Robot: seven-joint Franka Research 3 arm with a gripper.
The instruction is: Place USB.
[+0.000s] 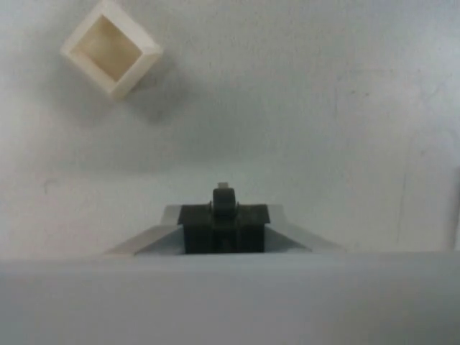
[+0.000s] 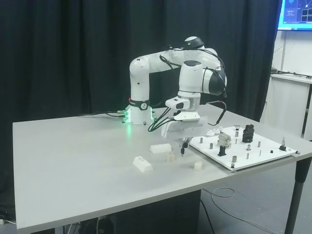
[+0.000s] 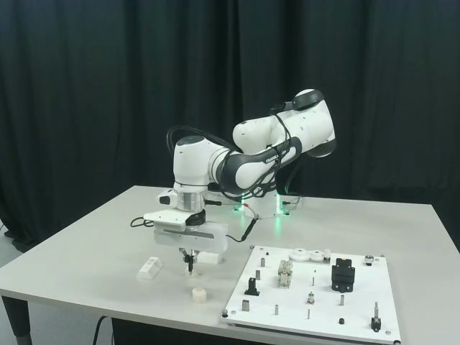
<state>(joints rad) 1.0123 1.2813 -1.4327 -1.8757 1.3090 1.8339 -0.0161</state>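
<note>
Wrist view: small black USB (image 1: 224,201) upright

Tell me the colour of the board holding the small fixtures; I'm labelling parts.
White. The board shows best in the second room view, lying on the grey table.

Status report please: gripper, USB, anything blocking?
Gripper shut on USB plug, hanging just above the table. Small white blocks lie nearby, none directly beneath. White board beside it.

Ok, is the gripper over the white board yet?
No, in the first room view the gripper hangs over bare grey table, beside the white board.
</note>
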